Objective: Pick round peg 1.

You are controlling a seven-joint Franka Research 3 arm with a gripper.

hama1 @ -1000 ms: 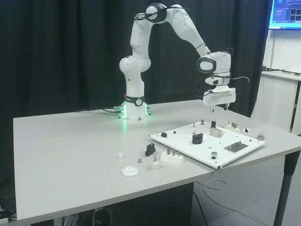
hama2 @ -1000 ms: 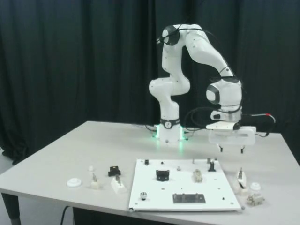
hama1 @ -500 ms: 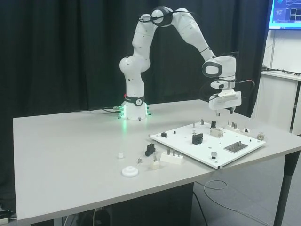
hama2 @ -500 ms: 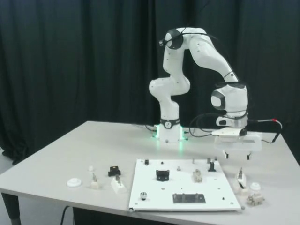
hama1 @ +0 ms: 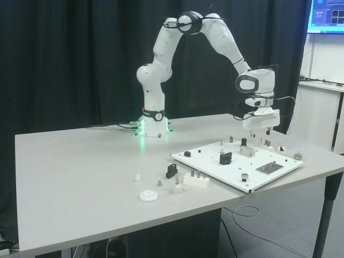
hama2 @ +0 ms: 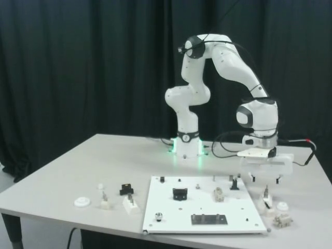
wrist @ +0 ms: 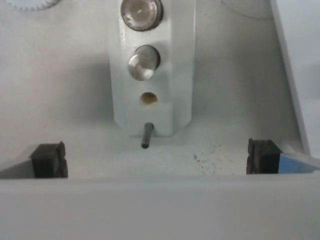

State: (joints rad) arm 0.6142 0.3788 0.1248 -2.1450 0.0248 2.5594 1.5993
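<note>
While gripper (wrist: 155, 159) gapes, round peg 1 (wrist: 146, 135) stands between.

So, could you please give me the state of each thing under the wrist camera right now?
Pincer: open, empty, above the white block.
White block: flat on the table.
Two wide pegs: seated upright in the block.
Thin pin: standing in the block.
Middle hole: empty.

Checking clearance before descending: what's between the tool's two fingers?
Wrist view: only bare table between the open tool's fingers; the white peg block lies beyond them.
</note>
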